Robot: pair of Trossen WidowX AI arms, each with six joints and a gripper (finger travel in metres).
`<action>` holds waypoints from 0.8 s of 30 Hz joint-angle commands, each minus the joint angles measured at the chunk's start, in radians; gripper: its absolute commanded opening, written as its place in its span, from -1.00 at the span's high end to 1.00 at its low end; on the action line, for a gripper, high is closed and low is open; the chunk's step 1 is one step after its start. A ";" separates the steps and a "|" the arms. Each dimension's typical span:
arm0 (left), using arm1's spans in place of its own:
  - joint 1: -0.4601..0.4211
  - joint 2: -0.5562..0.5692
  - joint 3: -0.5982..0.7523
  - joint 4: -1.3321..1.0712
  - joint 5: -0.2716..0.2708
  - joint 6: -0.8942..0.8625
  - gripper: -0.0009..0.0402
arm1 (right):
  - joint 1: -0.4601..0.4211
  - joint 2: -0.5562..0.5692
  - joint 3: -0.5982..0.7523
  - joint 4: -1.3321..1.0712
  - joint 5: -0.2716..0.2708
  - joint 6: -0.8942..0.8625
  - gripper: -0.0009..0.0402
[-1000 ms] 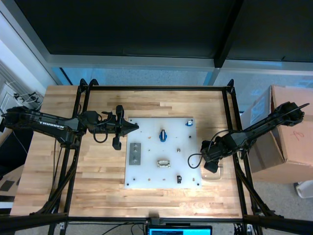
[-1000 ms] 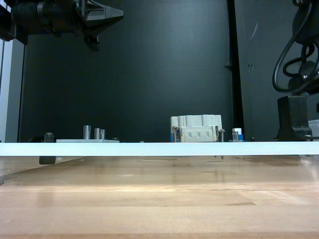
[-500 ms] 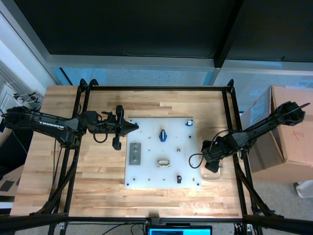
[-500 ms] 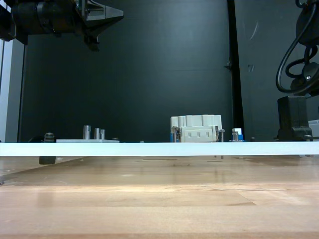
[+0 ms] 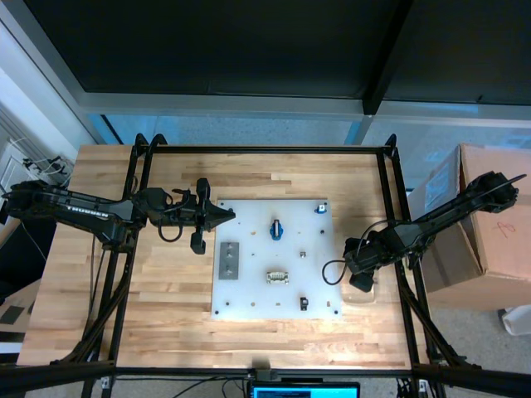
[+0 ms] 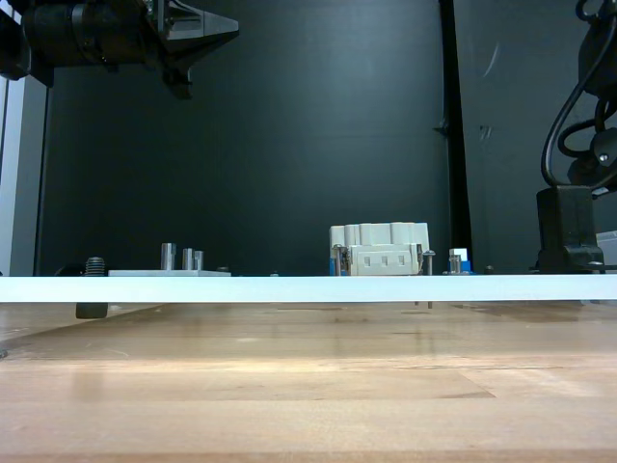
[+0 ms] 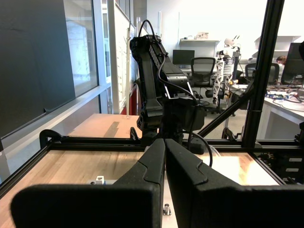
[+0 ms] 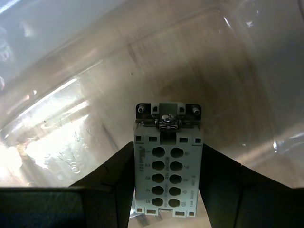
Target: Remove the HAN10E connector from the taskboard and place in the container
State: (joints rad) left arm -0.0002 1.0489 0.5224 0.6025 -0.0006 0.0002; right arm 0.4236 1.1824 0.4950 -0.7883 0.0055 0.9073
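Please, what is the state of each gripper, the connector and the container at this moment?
Left gripper: shut, empty, raised over the board's left edge.
Right gripper: shut on the HAN10E connector, at the container.
HAN10E connector: held, clear of the board.
Container: open on top.

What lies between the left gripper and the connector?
High view: the blue knob on the white board lies between the shut left gripper, over its far left corner, and the connector, clamped in the right gripper at the clear container.

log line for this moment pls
left hand: shut, above far-left corner of taskboard | right hand: shut on HAN10E connector, over clear container | connector: held, off the board
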 commanded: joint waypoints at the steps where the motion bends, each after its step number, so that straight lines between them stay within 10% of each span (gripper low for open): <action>1: 0.000 0.000 0.000 0.000 0.000 0.000 0.96 | 0.000 0.004 -0.012 -0.009 0.002 0.000 0.96; 24: 0.000 0.000 0.000 0.000 0.000 0.000 0.96 | 0.003 0.004 0.044 -0.005 0.002 -0.007 0.93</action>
State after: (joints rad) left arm -0.0002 1.0489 0.5228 0.6025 -0.0006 0.0002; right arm 0.4263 1.1912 0.5308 -0.8108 0.0078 0.9028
